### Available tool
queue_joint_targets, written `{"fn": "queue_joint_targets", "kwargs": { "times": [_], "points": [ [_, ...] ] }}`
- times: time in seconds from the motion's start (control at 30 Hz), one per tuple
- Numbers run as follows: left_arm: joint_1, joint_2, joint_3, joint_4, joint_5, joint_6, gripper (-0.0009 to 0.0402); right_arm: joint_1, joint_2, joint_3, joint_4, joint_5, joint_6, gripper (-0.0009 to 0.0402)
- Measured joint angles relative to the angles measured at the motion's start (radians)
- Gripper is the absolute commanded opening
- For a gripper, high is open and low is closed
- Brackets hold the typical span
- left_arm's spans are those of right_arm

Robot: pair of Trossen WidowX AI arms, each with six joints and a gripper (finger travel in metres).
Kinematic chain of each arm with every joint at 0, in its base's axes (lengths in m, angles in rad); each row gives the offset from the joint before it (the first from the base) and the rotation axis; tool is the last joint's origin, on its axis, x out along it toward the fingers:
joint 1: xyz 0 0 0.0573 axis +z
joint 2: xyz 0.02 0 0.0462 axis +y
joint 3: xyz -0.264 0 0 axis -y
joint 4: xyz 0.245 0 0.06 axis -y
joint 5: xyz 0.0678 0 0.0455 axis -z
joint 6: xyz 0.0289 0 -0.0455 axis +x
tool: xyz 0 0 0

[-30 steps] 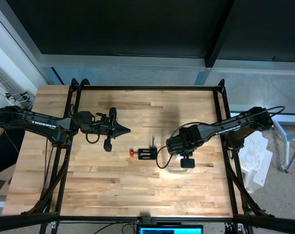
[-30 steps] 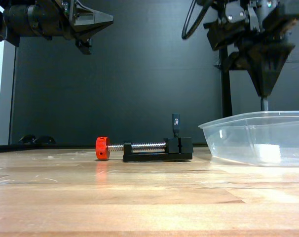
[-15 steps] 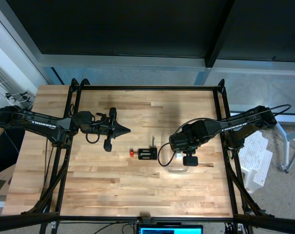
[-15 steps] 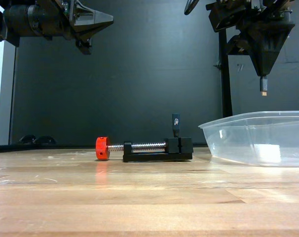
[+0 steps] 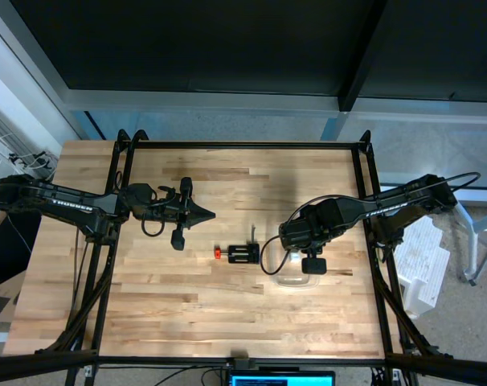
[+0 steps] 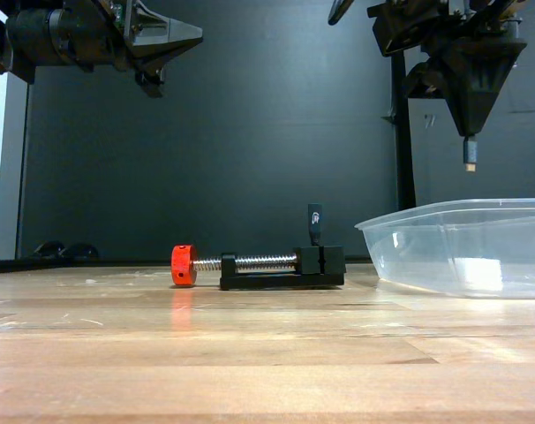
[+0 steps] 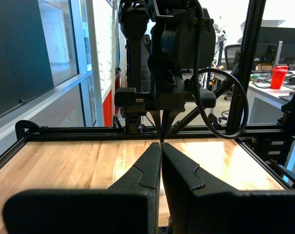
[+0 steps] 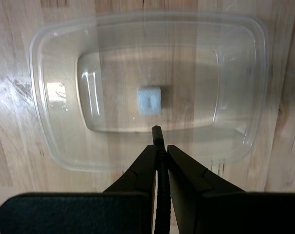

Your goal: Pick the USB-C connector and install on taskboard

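Clear plastic tray (image 8: 36,73) on wooden table (image 5: 187,297); pale square piece (image 8: 149,100) inside.

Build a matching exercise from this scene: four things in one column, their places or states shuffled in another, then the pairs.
1 USB-C connector
2 taskboard
3 white square piece
4 left gripper

A lying inside the clear tray
B shut, high over the table's left side
C on the table, apart from the tray
D pinched in the right gripper, above the tray

Pairs: 1-D, 2-C, 3-A, 4-B

R gripper (image 6: 469,132) w/ USB-C connector (image 6: 469,153) clear above tray (image 6: 444,212) rim; free air to taskboard (image 6: 281,269); L gripper (image 6: 195,35) high, well apart.
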State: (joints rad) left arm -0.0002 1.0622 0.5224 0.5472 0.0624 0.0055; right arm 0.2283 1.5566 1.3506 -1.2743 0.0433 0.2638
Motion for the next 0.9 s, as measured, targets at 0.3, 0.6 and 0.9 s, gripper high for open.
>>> {"fn": "queue_joint_targets", "kwargs": {
  "times": [0.3,0.6,0.9],
  "points": [
    [0.000,0.000,0.000,0.000,0.000,0.000,0.0000,-0.031,0.094,0.096,-0.005,0.036,0.011,0.0000],
    [0.000,0.000,0.000,0.000,0.000,0.000,0.0000,-0.060,0.213,0.244,-0.045,0.043,0.014,0.0000],
    [0.000,0.000,0.000,0.000,0.000,0.000,0.0000,-0.082,0.337,0.399,-0.101,0.019,0.014,0.0000]
  ]
}}
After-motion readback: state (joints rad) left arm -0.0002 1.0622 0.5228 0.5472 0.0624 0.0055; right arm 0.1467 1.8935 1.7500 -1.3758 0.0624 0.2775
